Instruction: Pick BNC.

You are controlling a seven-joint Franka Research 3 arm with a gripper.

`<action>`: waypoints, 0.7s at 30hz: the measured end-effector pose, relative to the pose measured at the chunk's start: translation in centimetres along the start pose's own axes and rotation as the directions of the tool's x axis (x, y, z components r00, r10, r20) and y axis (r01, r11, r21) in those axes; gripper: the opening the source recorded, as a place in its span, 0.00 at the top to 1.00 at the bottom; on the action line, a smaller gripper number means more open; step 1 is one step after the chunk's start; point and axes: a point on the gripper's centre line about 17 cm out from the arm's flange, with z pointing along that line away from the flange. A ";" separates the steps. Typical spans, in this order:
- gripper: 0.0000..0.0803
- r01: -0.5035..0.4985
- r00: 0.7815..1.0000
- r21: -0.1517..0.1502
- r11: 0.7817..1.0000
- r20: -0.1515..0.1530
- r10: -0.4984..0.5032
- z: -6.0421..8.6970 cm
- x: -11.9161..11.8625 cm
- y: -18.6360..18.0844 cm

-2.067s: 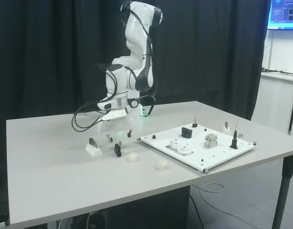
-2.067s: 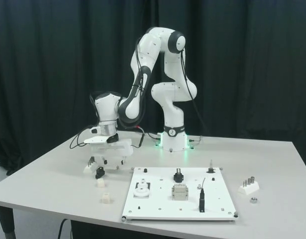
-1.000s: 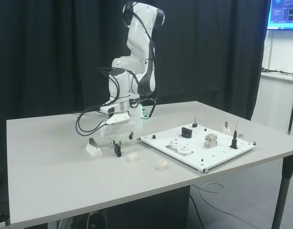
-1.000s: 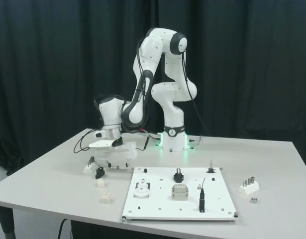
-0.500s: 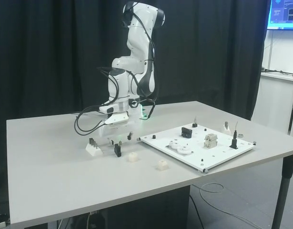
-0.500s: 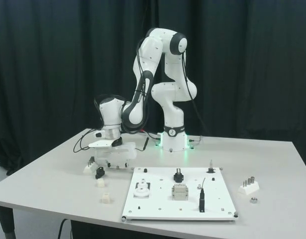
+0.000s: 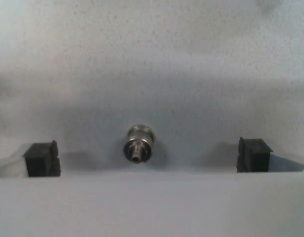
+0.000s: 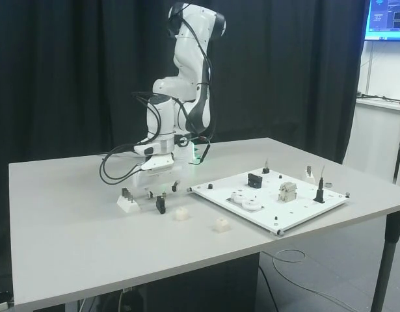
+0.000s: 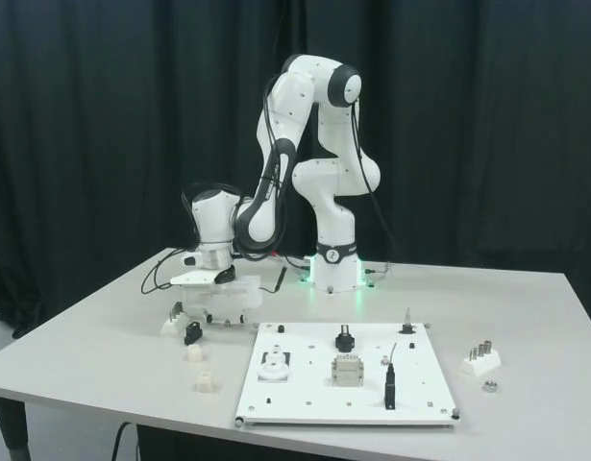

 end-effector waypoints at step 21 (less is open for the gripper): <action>0.41 0.003 1.000 -0.003 1.000 0.002 -0.003 0.1 0.0 0.0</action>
